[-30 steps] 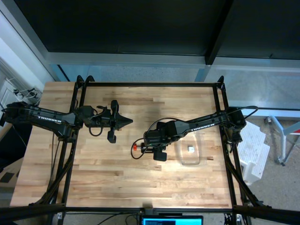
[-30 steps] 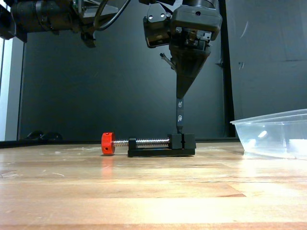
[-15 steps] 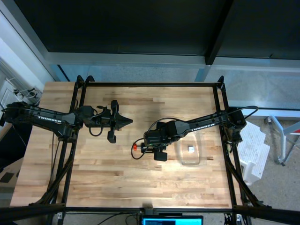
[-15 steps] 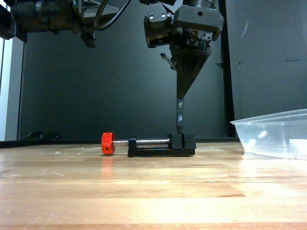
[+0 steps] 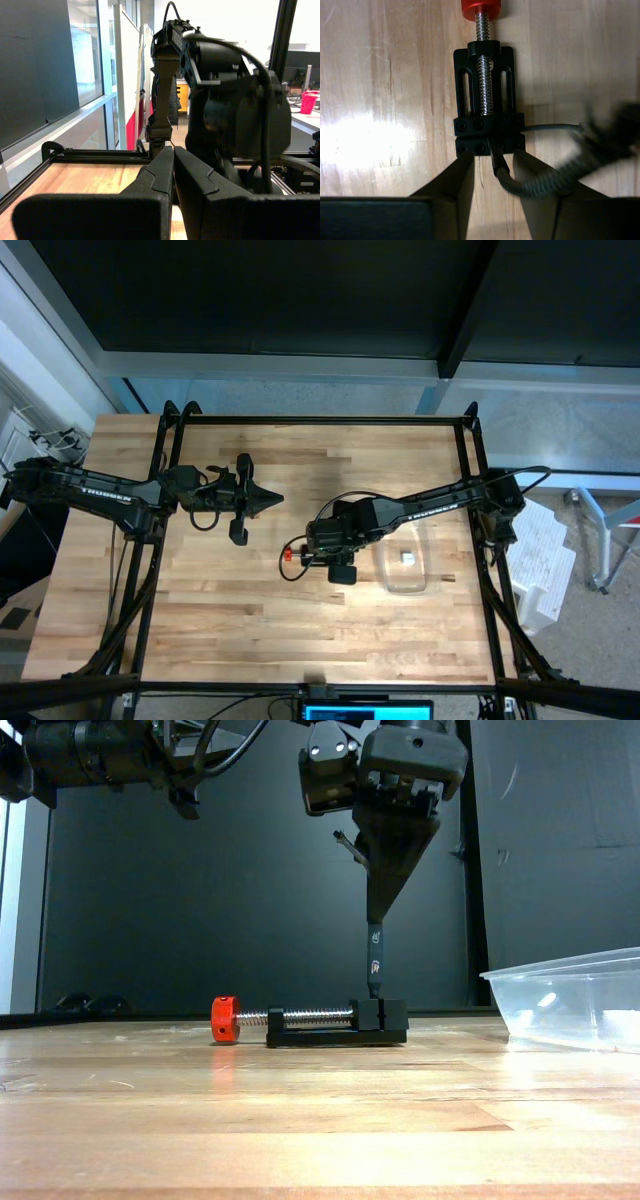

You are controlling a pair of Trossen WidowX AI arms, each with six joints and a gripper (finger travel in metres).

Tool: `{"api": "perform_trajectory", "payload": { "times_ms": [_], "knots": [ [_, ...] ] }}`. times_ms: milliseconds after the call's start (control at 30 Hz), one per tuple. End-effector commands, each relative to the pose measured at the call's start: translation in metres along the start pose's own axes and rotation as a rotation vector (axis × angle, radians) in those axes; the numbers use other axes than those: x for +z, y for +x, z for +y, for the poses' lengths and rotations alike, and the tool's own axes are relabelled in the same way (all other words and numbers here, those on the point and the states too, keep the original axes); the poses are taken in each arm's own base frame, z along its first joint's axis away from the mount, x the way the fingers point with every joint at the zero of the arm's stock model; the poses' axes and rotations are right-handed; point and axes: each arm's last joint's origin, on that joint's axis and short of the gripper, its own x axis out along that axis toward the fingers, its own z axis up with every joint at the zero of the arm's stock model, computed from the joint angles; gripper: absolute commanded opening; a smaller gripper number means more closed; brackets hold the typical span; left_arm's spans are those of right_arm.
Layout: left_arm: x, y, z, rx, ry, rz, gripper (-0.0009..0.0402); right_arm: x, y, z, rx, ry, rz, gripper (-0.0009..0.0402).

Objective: Pick the USB-C connector and install on taskboard

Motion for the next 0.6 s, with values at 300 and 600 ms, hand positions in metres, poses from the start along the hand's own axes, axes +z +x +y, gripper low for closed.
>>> {"api": "perform_trajectory", "payload": {
  "times_ms": [300, 600],
  "knots": [
    [0.000, 0.000, 0.000, 0.000, 0.000, 0.000, 0.0000, -0.006, -0.033, -0.005, 0.011, -0.008, -0.059, 0.0224],
    [0.000, 0.000, 0.000, 0.000, 0.000, 0.002, 0.0000, -0.008, -0.039, -0.005, 0.013, -0.019, -0.063, 0.0240]
  ]
}}
